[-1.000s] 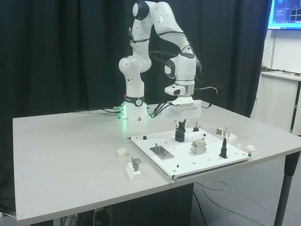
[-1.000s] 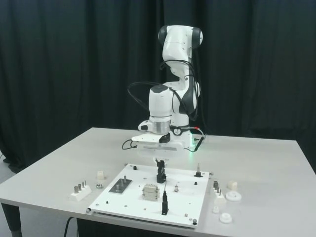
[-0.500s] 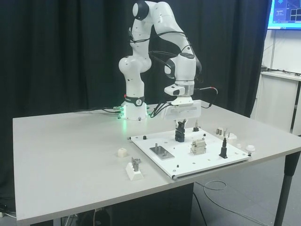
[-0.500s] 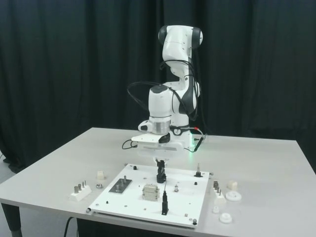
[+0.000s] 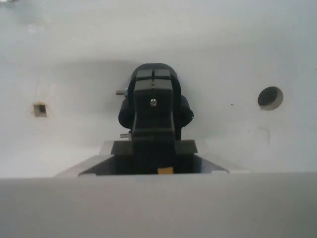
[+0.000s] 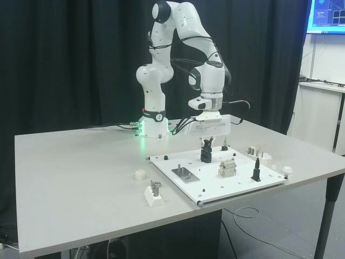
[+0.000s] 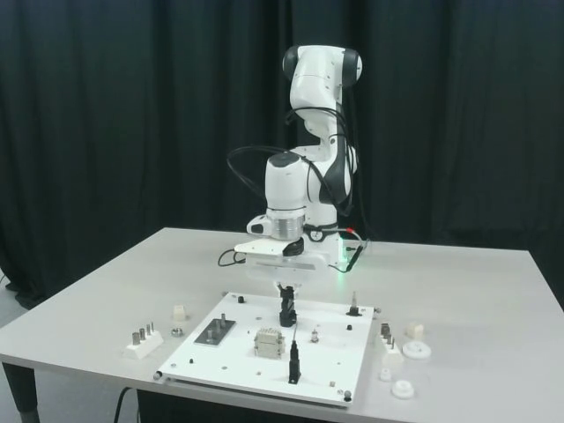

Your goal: Insert D-SUB.

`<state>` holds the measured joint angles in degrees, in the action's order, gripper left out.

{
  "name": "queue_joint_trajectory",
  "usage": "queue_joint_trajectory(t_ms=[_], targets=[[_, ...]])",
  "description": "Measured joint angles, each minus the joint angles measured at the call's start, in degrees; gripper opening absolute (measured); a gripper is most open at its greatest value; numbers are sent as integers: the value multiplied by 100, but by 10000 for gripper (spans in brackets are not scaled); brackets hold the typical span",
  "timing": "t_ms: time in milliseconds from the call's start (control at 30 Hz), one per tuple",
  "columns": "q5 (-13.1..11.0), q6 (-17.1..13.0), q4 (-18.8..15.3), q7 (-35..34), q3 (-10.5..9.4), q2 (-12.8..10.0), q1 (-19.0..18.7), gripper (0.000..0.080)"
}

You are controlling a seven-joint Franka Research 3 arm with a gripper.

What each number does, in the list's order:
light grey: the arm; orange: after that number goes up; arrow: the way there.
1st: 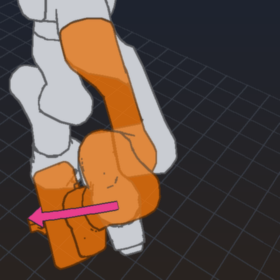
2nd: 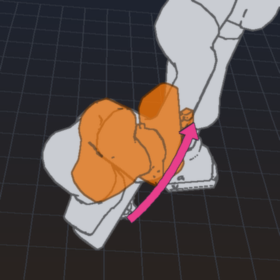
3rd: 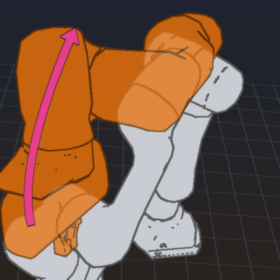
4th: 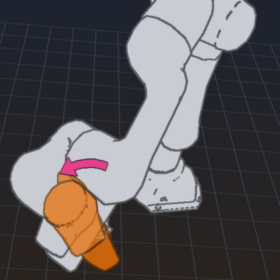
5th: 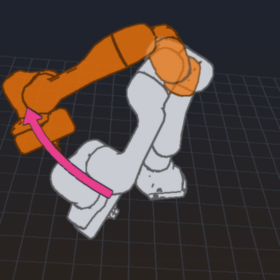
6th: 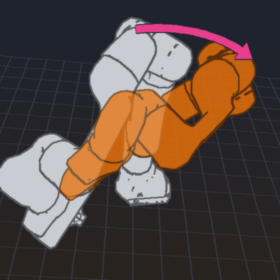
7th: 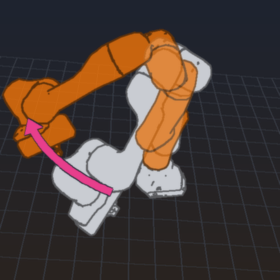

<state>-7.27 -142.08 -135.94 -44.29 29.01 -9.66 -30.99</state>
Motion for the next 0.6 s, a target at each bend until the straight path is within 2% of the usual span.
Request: queue_joint_trajectory(t_ms=[600], targets=[[8, -40, -1, 221, -8, -29, -1, 153]])
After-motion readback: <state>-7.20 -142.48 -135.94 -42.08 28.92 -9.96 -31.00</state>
